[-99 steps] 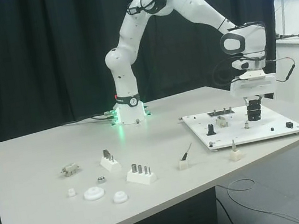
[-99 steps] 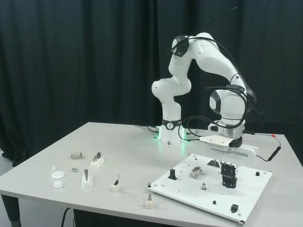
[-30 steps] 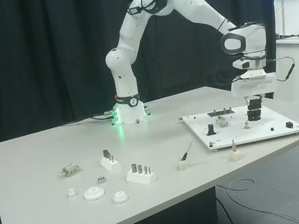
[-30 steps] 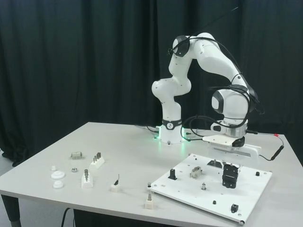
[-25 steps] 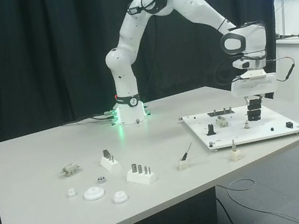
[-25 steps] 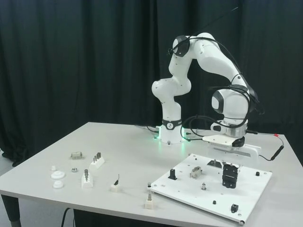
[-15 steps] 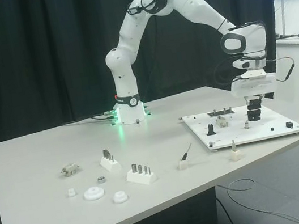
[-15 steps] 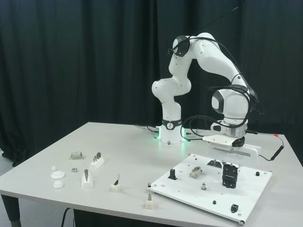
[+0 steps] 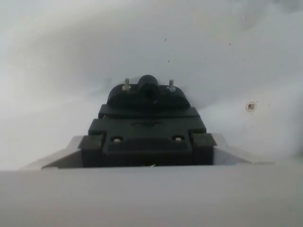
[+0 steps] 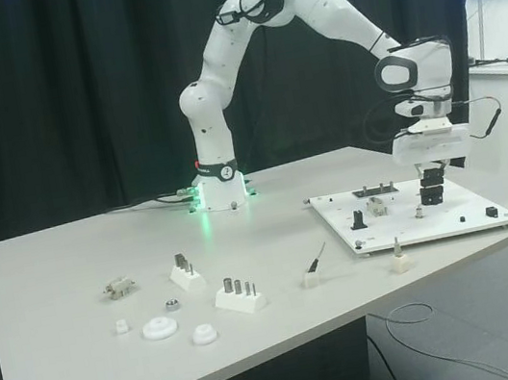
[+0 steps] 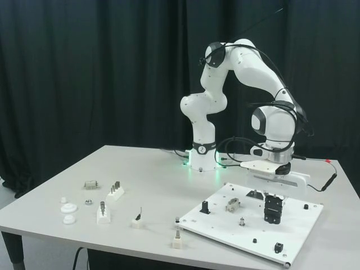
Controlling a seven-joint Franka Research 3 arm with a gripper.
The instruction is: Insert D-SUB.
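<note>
A black D-SUB connector [image 9: 147,125] with two small screws and a round stub on its back fills the middle of the wrist view, held between my fingers. My gripper [image 10: 430,198] [image 11: 273,217] hangs shut on it just above the white board [image 10: 454,221] [image 11: 225,232], near the board's middle. A black fixture with two upright posts [image 10: 373,191] [image 11: 253,194] sits at the board's rear edge, a short way from the gripper. I cannot tell whether the connector touches the board.
On the board stand a small black bracket [image 10: 359,221], a pin [image 10: 420,212] and a black block [image 10: 492,212]. Left of the board lie white holders with pins [image 10: 240,296], white rings [image 10: 160,329] and a small grey connector [image 10: 119,288].
Since 3.3 s ago the gripper has risen a little above the board with the connector. Over the last second nothing has visibly moved.
</note>
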